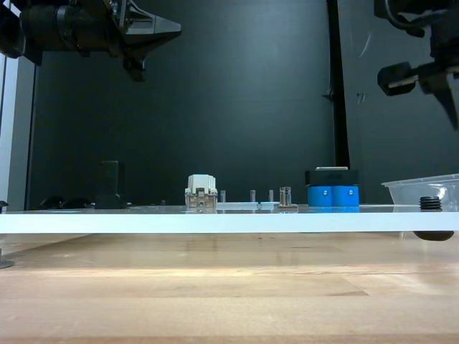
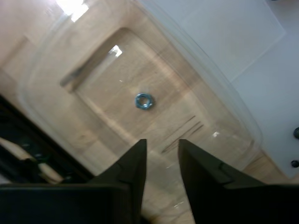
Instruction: Pick the M12 nut and place it on its threads and fasten
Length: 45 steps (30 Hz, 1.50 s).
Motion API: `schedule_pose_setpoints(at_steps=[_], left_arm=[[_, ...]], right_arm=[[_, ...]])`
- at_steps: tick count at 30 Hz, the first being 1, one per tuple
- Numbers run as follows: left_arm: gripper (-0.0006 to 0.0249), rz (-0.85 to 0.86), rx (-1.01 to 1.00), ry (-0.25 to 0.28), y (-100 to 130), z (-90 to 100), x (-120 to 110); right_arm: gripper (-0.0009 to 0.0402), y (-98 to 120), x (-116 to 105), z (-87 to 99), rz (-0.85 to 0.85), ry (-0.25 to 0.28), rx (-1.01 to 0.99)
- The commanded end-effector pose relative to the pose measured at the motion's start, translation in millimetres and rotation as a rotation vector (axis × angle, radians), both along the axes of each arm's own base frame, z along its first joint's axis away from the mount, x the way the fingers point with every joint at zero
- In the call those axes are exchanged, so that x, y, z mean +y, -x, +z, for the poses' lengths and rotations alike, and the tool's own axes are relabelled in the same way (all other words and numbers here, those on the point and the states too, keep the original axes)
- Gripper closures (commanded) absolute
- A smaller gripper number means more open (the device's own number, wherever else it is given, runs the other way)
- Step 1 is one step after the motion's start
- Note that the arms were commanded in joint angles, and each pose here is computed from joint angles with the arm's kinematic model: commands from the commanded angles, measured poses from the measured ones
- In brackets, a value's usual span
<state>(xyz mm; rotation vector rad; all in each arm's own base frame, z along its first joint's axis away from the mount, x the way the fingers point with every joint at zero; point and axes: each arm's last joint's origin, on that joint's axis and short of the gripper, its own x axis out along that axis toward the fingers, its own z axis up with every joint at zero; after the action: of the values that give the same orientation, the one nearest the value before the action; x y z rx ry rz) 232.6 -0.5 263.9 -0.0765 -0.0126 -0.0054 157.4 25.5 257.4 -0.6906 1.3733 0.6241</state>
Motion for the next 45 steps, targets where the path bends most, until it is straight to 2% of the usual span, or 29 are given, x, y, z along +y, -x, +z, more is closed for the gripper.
schedule_pose_setpoints(at_steps=[1, 7, 13, 19, 22, 32, 45], left_arm=[[0.0243, 0.000, 0.000, 0.000, 0, 0.1, 0], [0.0243, 0.000, 0.000, 0.000, 0, 0.1, 0], [0.0243, 0.000, 0.000, 0.000, 0, 0.1, 0], [0.0243, 0.000, -0.001, 0.000, 0, 0.2, 0], [0.0243, 0.000, -0.001, 0.000, 0, 0.2, 0], [0.0243, 0.000, -0.001, 0.000, 0, 0.2, 0], [0.0243, 0.000, -0.001, 0.000, 0, 0.2, 0]], right_arm=[[0.0251, 1, 8, -13.8, 0.047, 0.018, -0.002], [0.0207, 2, 19, -41.0, 0.111, 0.017, -0.007], [0.0205, 2, 22, -69.1, 0.132, 0.022, 0.004], [0.0214, 4, 21, -87.5, 0.167, 0.040, 0.037], [0.0222, 3, 21, -92.4, 0.187, 0.056, 0.028], [0.0229, 1, 21, -106.5, 0.188, 0.054, 0.019], [0.0229, 3, 20, -110.8, 0.193, 0.056, 0.024]])
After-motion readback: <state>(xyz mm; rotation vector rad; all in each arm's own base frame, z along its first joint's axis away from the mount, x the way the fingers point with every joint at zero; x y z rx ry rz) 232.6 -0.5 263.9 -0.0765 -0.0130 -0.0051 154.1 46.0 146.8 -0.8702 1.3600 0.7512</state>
